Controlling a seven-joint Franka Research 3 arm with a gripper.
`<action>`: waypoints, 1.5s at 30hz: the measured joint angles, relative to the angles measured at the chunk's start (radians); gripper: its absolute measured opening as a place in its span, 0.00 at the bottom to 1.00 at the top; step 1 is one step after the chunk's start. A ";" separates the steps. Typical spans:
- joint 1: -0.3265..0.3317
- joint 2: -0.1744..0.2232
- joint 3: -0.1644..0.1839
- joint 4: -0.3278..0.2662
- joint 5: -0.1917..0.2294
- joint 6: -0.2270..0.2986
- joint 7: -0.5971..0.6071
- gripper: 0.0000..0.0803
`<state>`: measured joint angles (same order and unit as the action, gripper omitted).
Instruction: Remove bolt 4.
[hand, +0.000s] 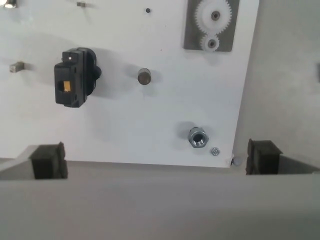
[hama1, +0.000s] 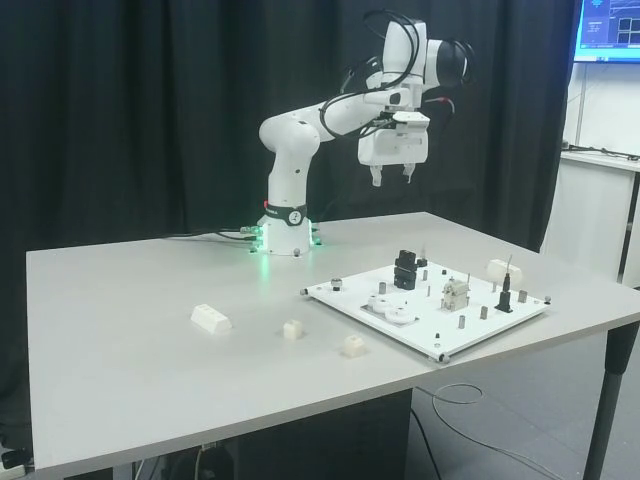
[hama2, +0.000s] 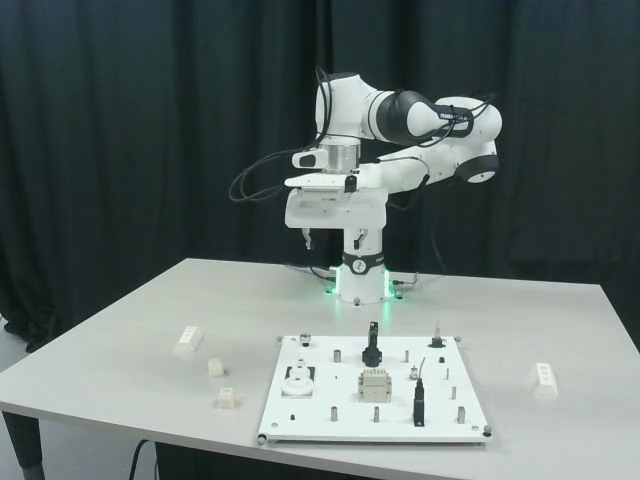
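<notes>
Because the gripper (hama1: 391, 178) hangs spread and empty high above the white board (hama2: 372, 425), descending misaligned could miss bolt 4.

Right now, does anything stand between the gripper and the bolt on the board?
Nothing visible does. The gripper hangs open, high above the white board; the hex bolt near the board's corner stands apart from the black connector and gears.
</notes>
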<state>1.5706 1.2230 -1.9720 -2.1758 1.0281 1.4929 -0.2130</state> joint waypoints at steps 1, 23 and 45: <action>0.000 0.000 0.000 0.000 0.000 0.001 0.000 1.00; -0.001 0.000 0.008 0.002 0.000 0.014 0.000 1.00; -0.029 0.000 0.022 0.001 0.006 0.025 0.129 1.00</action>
<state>1.5414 1.2230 -1.9495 -2.1746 1.0338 1.5182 -0.0835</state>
